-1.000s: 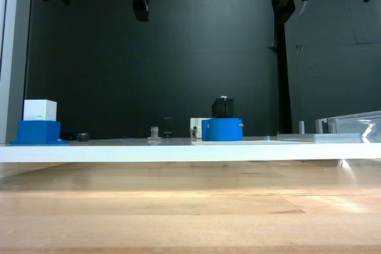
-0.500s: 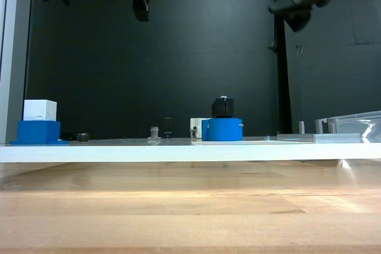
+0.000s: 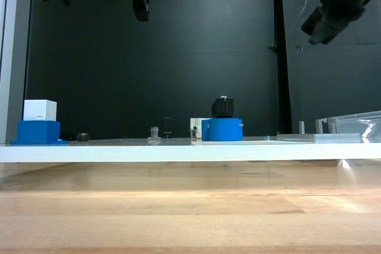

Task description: Pick the 16mm cylinder and install on the taskboard

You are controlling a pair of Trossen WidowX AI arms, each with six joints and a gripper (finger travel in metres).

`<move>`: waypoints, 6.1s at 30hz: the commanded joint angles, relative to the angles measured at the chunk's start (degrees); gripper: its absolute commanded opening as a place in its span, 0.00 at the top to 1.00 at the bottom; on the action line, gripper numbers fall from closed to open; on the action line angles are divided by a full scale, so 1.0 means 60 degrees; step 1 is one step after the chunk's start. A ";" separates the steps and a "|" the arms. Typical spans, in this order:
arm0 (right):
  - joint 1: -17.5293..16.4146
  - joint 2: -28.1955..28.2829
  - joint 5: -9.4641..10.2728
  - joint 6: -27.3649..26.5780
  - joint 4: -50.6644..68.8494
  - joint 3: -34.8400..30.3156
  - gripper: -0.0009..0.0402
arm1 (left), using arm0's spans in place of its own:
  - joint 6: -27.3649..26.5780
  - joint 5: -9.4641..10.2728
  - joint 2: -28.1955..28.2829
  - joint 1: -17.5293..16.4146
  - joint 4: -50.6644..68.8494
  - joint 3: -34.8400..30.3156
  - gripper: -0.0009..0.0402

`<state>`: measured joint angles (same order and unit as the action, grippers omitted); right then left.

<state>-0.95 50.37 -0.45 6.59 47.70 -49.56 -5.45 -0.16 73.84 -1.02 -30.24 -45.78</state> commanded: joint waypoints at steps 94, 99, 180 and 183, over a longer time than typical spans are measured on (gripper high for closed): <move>-0.3071 0.2178 -0.0659 0.2419 0.3089 0.0583 0.62 | 0.0004 0.0000 0.0004 0.0000 0.0000 -0.0004 0.98; -0.3235 0.2178 -0.0594 0.2514 0.2911 0.0780 0.62 | 0.0004 0.0000 0.0004 0.0000 0.0000 -0.0004 0.98; -0.3814 0.2178 -0.0747 0.3544 0.0863 0.2401 0.68 | 0.0004 0.0000 0.0004 0.0000 -0.0004 -0.0004 0.98; -0.3821 0.2178 -0.0750 0.3548 0.0849 0.2401 0.68 | 0.0004 0.0000 0.0004 0.0000 0.0000 -0.0004 0.98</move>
<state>-23.86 63.44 -4.95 27.83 52.84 -35.14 -5.43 -0.14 73.84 -1.02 -30.24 -45.78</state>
